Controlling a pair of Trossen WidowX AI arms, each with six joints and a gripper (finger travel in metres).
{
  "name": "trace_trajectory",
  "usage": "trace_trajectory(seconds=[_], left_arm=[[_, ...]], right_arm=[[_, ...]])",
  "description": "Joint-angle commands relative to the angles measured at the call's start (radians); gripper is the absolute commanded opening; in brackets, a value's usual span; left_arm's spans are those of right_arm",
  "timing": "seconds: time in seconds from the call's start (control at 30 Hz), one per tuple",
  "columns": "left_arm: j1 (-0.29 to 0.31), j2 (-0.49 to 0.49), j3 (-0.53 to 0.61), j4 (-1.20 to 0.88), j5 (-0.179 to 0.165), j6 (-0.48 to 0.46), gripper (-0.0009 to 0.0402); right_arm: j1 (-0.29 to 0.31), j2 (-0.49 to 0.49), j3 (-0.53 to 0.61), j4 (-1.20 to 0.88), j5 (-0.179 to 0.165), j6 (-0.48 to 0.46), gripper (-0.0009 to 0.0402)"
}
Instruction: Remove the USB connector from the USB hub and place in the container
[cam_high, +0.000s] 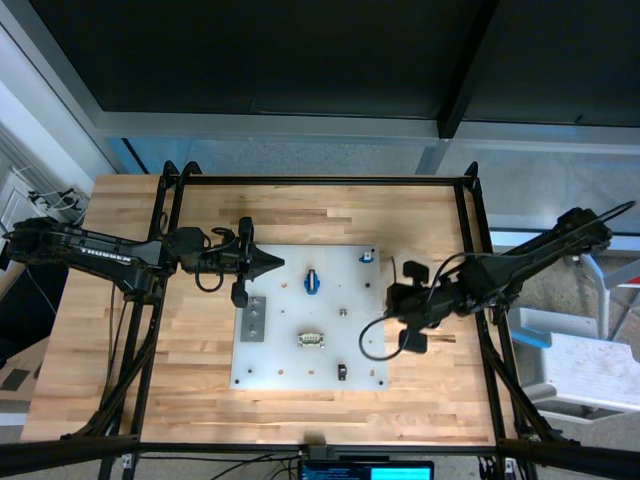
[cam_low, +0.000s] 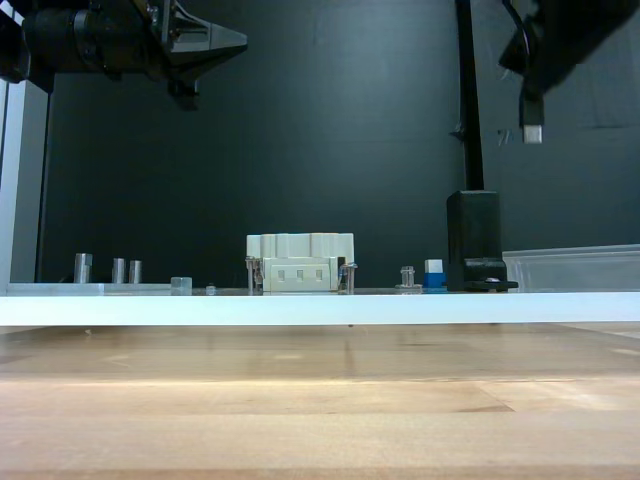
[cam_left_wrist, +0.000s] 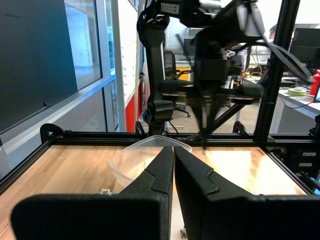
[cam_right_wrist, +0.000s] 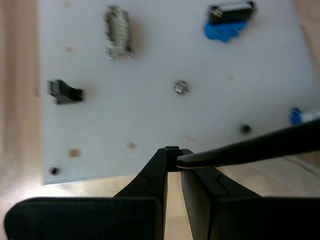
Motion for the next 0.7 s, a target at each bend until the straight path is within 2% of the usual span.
trace_trajectory(seconds=[0.03,0.47,0.63,0.7], left_arm=[[0.000,0.000,0.000,0.000,0.000,0.000,0.0001],[0.000,0.000,0.000,0.000,0.000,0.000,0.0001],[0.000,0.000,0.000,0.000,0.000,0.000,0.0001],[0.000,0.000,0.000,0.000,0.000,0.000,0.0001]], right_arm=[[-0.028,-0.057,-0.044,-0.024,0.000,-0.005,0.0000],[-0.095,-0.235,-0.148,-0.174,-0.002,0.039,0.0000],[-0.120,-0.278,-0.178,-0.209,-0.032,0.068,0.0000],[-0.127,-0.301,-0.205,-0.218,-0.060,0.089,0.0000]])
